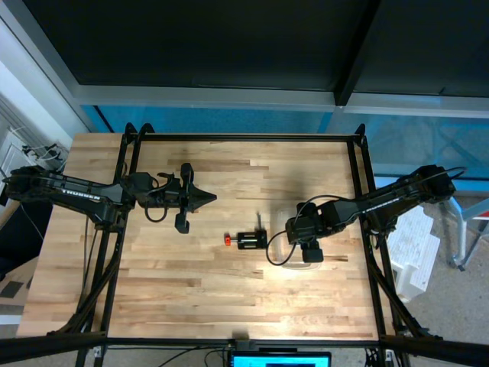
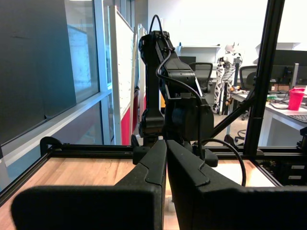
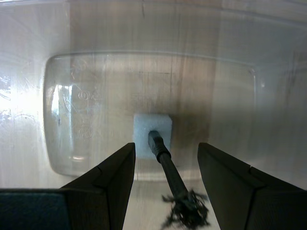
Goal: Pick the usb-c connector and install on the hub
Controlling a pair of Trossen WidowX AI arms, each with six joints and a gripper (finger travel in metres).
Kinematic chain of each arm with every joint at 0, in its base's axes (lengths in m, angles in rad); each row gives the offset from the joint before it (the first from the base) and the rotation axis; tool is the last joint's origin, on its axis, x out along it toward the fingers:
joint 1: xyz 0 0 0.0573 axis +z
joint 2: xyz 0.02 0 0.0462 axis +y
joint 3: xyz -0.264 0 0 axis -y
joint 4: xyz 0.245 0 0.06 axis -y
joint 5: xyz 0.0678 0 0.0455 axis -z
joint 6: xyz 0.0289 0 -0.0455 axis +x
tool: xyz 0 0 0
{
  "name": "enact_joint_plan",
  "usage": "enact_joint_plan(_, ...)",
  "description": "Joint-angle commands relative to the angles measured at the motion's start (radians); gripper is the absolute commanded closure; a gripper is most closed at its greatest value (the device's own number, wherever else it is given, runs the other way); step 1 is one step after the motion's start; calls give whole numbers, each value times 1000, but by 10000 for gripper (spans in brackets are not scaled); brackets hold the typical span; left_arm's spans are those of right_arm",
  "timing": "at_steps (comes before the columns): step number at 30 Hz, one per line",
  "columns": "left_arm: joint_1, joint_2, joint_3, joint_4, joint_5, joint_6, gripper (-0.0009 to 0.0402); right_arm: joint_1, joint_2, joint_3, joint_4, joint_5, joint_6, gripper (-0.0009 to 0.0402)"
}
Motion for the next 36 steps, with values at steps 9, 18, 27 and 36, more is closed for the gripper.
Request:
enact_joint_plan(9, 0, 0, 0, 0, 0, 0, 393, 11, 18, -44, 75, -20, 13, 212)
enact_joint_plan(18, 0, 0, 0, 0, 0, 0, 393, 12, 18, -44, 77, -18, 15, 216)
enact_joint_plan(27, 0, 0, 0, 0, 0, 0, 393, 13, 18, -45, 77, -18, 21, 273)
enact_joint_plan(36, 0, 0, 0, 0, 0, 0, 393, 13, 18, -45, 76, -18, 24, 334)
